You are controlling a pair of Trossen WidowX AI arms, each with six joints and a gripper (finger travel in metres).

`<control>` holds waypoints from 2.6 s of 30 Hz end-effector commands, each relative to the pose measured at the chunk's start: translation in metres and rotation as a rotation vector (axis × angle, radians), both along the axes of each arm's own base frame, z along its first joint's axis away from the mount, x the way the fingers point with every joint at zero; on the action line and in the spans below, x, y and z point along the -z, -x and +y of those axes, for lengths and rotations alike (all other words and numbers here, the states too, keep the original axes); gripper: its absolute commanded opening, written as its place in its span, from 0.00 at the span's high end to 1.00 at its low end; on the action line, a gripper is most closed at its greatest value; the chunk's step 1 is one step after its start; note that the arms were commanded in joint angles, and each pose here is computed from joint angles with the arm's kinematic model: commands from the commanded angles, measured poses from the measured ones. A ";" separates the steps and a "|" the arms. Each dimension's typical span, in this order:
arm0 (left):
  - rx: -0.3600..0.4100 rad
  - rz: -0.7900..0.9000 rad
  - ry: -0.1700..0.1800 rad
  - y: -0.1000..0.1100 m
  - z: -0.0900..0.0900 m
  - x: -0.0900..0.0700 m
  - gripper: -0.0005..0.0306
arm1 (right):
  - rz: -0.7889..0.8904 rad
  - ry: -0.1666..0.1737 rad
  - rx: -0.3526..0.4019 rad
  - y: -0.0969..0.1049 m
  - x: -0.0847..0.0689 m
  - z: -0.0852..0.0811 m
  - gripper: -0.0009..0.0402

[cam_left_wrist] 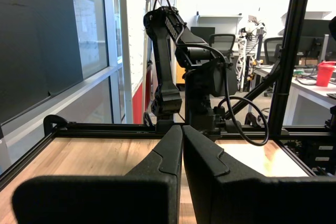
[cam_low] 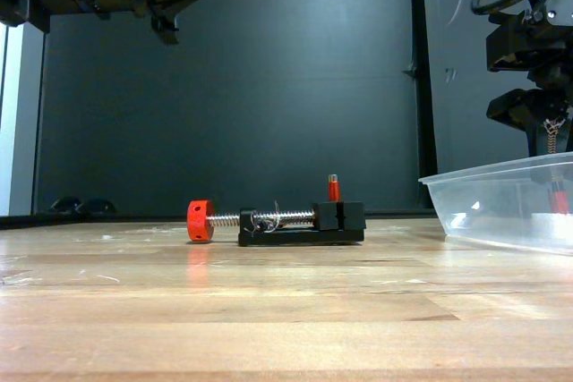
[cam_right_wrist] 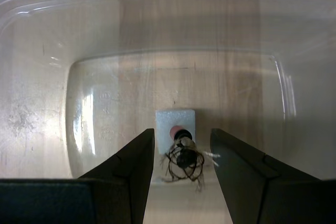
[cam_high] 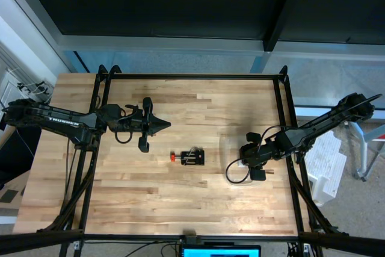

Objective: Pick the RCA connector and install on taskboard

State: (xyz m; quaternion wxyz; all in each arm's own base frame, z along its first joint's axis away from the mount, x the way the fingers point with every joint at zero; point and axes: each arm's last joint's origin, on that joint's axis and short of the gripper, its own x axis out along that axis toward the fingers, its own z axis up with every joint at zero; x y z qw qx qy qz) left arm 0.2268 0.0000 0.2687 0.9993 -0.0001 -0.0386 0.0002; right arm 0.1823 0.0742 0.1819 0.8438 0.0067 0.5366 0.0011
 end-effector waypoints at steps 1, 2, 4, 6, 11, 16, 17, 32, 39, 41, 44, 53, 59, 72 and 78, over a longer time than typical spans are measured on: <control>0.000 0.001 0.000 0.000 0.000 0.000 0.98 | -0.002 -0.004 -0.001 0.001 0.004 0.000 0.62; 0.000 0.000 0.000 0.000 0.000 0.000 0.98 | -0.004 -0.005 -0.001 0.001 0.005 0.000 0.62; 0.000 0.000 0.000 0.000 0.000 0.000 0.98 | -0.007 -0.006 -0.001 0.001 0.006 0.000 0.62; 0.000 0.001 0.000 0.000 0.000 0.000 0.98 | -0.008 -0.004 0.000 0.002 0.007 -0.001 0.62; 0.000 0.000 0.000 0.000 0.000 0.000 0.98 | -0.010 -0.003 0.000 0.002 0.009 -0.001 0.62; 0.000 0.000 0.000 0.000 0.000 0.000 0.98 | 0.001 0.003 0.000 0.001 0.011 0.000 0.62; 0.000 0.001 0.000 0.000 0.000 0.000 0.98 | 0.002 0.006 -0.003 0.001 0.012 0.000 0.62; 0.000 0.001 0.000 0.000 0.000 0.000 0.98 | 0.006 0.007 -0.002 -0.003 0.016 0.001 0.65; 0.000 0.000 0.000 0.000 0.000 0.000 0.98 | 0.006 0.007 -0.001 -0.003 0.016 0.001 0.71; 0.000 0.001 0.000 0.000 0.000 0.000 0.98 | 0.006 0.007 -0.001 -0.003 0.016 0.001 0.74; 0.000 0.000 0.000 0.000 0.000 0.000 0.98 | 0.006 0.007 -0.001 -0.003 0.016 0.001 0.78; 0.000 0.001 0.000 0.000 0.000 0.000 0.98 | 0.006 0.008 -0.002 -0.003 0.016 0.001 0.89; 0.000 0.000 0.000 0.000 0.000 0.000 0.98 | 0.006 0.007 -0.002 -0.003 0.016 0.001 0.98; 0.000 0.001 0.000 0.000 0.000 0.000 0.98 | 0.004 0.003 -0.003 -0.002 0.005 0.001 0.98; 0.000 0.000 0.000 0.000 0.000 0.000 0.98 | -0.002 0.002 -0.007 -0.002 -0.007 0.001 0.98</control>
